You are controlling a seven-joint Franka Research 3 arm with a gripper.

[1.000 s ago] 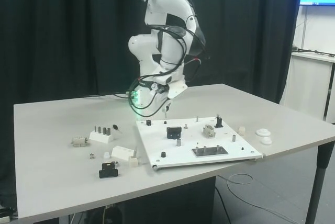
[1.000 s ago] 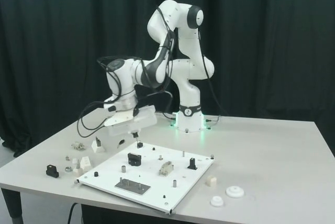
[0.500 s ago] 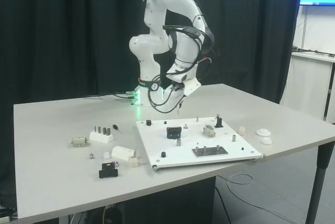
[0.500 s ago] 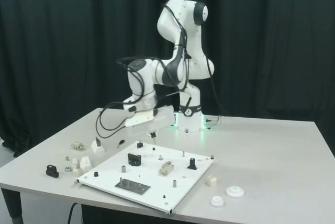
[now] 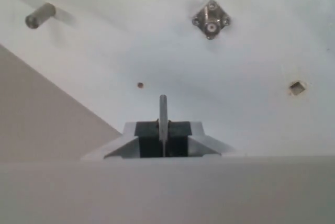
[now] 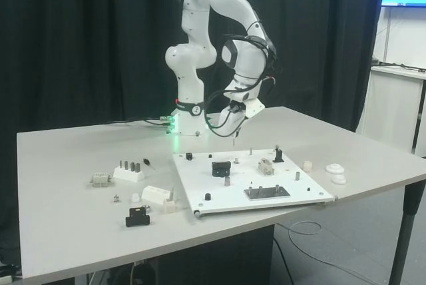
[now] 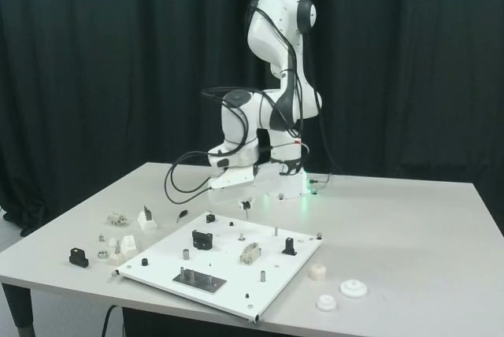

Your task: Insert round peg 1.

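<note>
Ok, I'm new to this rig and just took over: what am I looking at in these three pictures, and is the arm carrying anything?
The white jointed arm is a robot bolted on the grey table. Two pictures come from cameras standing in the room, on different sides of the table. The third comes from a camera on the arm's wrist, looking down past its fingers.

On the table lies a flat white board carrying small pins, black blocks and a grey metal plate. Loose small parts sit beside it on the table.

The gripper is shut on a thin grey round peg, which points down at the board. In the room views, the peg hangs above the board's far edge, not yet in any hole.
</note>
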